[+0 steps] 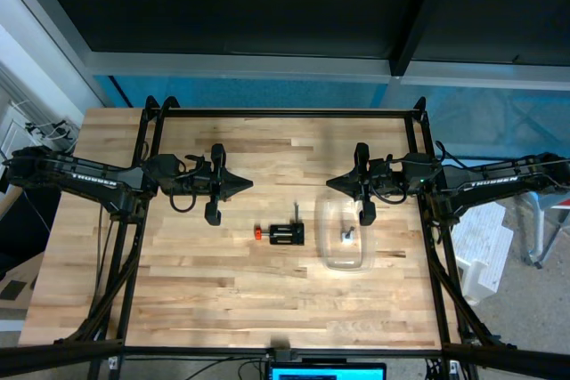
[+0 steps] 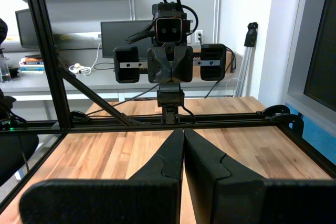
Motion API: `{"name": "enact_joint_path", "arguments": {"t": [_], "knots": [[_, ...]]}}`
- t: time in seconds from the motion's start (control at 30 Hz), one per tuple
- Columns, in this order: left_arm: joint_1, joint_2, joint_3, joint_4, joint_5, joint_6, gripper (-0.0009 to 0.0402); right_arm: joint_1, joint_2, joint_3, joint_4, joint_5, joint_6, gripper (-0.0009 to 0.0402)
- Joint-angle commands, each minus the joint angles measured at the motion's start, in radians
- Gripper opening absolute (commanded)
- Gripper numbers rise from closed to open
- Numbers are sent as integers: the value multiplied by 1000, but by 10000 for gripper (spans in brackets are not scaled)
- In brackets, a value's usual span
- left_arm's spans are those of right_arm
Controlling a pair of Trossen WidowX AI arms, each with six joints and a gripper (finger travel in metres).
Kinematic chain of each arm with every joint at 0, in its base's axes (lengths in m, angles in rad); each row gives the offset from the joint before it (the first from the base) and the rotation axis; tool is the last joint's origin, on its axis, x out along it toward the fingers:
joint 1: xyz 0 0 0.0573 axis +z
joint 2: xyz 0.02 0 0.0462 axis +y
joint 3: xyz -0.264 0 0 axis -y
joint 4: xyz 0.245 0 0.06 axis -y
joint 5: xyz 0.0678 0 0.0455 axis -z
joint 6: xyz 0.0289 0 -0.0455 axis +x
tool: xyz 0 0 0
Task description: Pick the usb-c connector and install on the hub
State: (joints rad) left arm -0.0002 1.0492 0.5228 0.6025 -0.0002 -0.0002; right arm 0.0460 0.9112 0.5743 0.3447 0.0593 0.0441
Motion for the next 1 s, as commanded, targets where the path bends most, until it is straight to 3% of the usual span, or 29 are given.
{"name": "enact_joint_path", "arguments": {"t": [0.03,0.43,1.0], "knots": [[0,0,0,0,0,0,0,0,0,0,0,0,0,0],[0,0,0,0,0,0,0,1,0,1,-24,-4,3,0],[0,0,0,0,0,0,0,43,5,259,-875,1,98,0]]}}
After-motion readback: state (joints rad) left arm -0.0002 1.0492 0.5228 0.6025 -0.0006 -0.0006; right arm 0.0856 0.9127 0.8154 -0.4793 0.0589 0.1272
